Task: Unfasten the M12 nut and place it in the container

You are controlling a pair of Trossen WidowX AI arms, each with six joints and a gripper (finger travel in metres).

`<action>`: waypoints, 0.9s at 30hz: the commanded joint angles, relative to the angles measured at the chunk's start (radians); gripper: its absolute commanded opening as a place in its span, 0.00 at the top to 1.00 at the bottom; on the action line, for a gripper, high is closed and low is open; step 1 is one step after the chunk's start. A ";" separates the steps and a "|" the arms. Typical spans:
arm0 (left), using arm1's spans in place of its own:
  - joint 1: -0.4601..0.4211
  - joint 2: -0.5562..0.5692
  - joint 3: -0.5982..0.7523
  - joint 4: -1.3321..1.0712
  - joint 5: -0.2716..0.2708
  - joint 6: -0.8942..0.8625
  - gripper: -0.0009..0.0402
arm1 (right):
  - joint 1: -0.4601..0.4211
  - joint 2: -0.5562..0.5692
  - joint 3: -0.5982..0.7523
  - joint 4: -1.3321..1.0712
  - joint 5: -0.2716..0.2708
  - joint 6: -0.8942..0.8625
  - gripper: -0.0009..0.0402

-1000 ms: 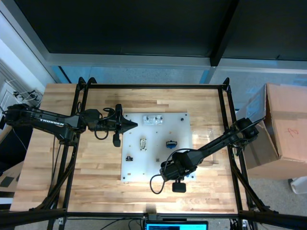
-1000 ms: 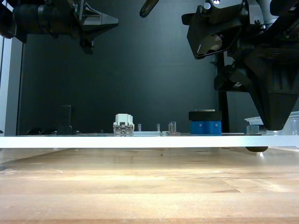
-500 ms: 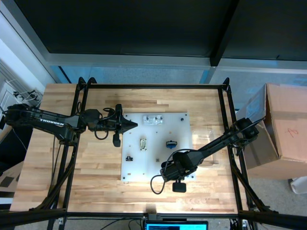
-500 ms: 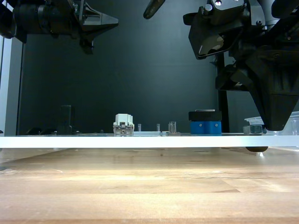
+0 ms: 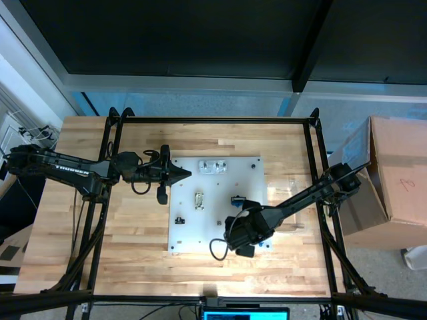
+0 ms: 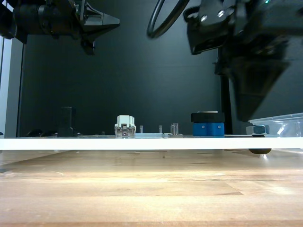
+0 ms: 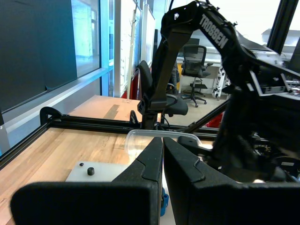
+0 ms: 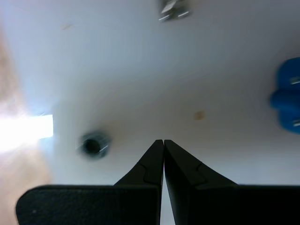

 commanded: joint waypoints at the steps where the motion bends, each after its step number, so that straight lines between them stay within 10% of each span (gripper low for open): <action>1: 0.000 0.000 0.000 0.000 0.000 0.000 0.98 | 0.000 -0.009 0.002 -0.001 -0.075 -0.010 0.98; 9: 0.000 0.000 0.000 0.002 0.000 0.000 0.98 | 0.001 -0.018 0.002 0.037 -0.300 -0.030 0.98; 27: 0.000 0.000 0.000 0.000 0.000 0.000 0.98 | 0.001 0.032 0.002 0.103 -0.291 -0.056 0.98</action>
